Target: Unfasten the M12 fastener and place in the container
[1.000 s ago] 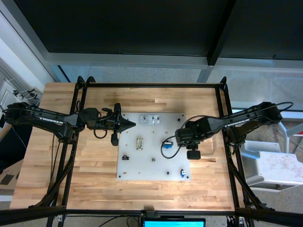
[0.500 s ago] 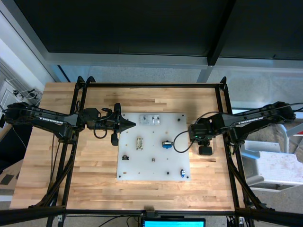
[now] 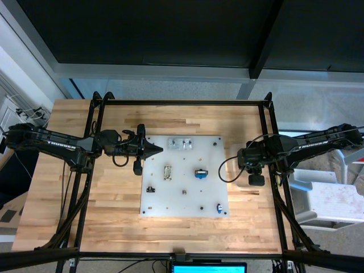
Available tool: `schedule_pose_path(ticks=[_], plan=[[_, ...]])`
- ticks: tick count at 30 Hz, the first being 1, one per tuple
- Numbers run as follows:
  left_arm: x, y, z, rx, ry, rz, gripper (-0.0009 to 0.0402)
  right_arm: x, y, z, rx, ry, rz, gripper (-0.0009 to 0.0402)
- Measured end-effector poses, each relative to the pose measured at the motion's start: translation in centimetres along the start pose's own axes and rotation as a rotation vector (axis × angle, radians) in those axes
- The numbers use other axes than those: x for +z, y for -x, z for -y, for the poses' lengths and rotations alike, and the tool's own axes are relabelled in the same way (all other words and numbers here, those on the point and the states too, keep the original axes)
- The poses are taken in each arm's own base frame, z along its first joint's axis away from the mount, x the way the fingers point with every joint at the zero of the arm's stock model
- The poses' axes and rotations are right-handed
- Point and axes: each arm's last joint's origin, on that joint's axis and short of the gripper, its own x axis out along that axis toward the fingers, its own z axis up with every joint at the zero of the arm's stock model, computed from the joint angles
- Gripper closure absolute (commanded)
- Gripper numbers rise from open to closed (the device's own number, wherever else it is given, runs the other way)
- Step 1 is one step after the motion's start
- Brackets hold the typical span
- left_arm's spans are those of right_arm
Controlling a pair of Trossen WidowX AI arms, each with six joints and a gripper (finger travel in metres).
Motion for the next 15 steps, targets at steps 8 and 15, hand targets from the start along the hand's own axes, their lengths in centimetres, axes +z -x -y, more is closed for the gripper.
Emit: schedule_pose_path(ticks=[8, 15], plan=[[-0.01, -0.01, 0.00, 0.000, 0.000, 0.000, 0.0393, -0.38, -0.07, 0.21, -0.052, -0.025, -0.008, 0.0306], [0.00, -0.01, 0.00, 0.000, 0.000, 0.000, 0.0393, -0.33, -0.02, 0.22, -0.055, -0.024, -0.005, 0.0238]])
